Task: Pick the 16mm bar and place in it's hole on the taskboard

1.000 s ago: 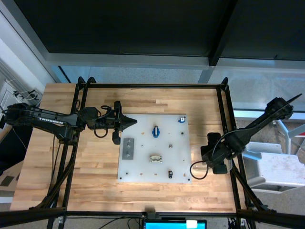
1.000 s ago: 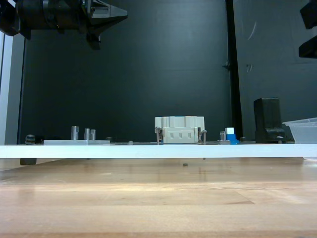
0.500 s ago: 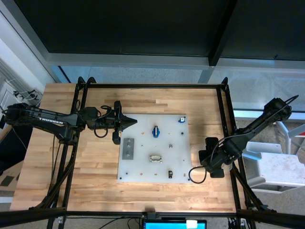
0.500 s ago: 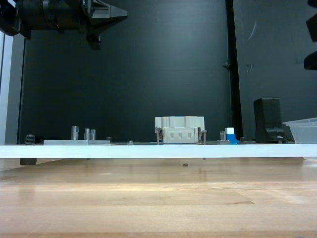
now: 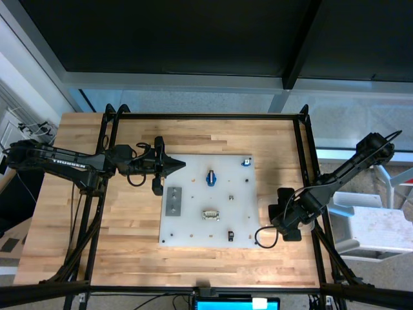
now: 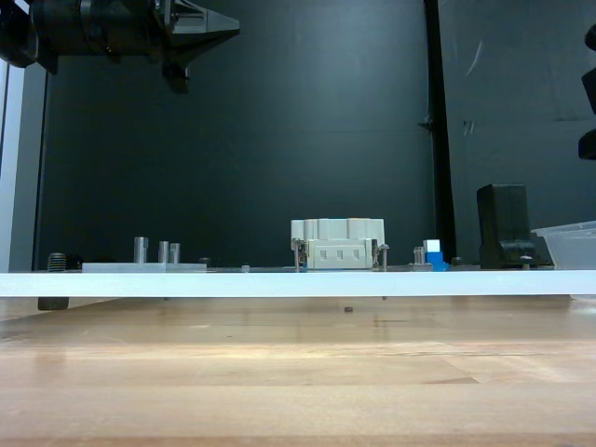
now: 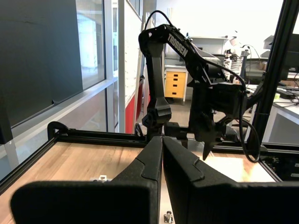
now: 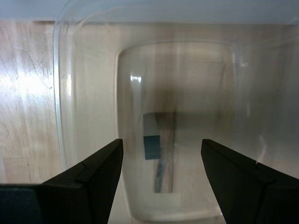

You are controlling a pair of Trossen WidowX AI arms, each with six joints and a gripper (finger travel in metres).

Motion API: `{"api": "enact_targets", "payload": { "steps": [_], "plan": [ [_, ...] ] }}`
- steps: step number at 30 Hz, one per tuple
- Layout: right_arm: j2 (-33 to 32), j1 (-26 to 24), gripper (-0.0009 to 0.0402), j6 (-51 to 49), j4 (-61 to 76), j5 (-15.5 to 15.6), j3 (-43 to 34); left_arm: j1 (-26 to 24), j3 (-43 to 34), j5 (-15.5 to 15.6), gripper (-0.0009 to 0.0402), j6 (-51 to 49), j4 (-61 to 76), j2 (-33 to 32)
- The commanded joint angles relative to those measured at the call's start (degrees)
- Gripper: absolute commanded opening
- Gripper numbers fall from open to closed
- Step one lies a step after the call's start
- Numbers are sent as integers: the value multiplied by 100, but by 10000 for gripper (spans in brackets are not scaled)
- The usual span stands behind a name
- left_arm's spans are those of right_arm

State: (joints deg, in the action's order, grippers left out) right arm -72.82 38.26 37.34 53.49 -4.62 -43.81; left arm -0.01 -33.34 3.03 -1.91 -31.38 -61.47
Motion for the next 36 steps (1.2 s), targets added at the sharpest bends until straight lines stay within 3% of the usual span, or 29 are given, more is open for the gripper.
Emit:
{"api": "enact_targets", "payload": {
  "steps": [1,11,24,34,36],
  "plan": [
    [-33,4,233,-4,-208,11,129,0,-2,0,0,0,0,-2],
    [-160,15,216,-31,-466,17,256,0,-2,0,0,0,0,-2],
    [-155,20,105,-52,-476,17,275,2,-2,0,0,0,-2,-2],
    [-151,28,-4,-57,-468,17,273,0,-2,0,0,0,-2,-2],
    [-120,28,4,-72,-457,15,269,2,-2,0,0,0,0,-2]
  ]
}}
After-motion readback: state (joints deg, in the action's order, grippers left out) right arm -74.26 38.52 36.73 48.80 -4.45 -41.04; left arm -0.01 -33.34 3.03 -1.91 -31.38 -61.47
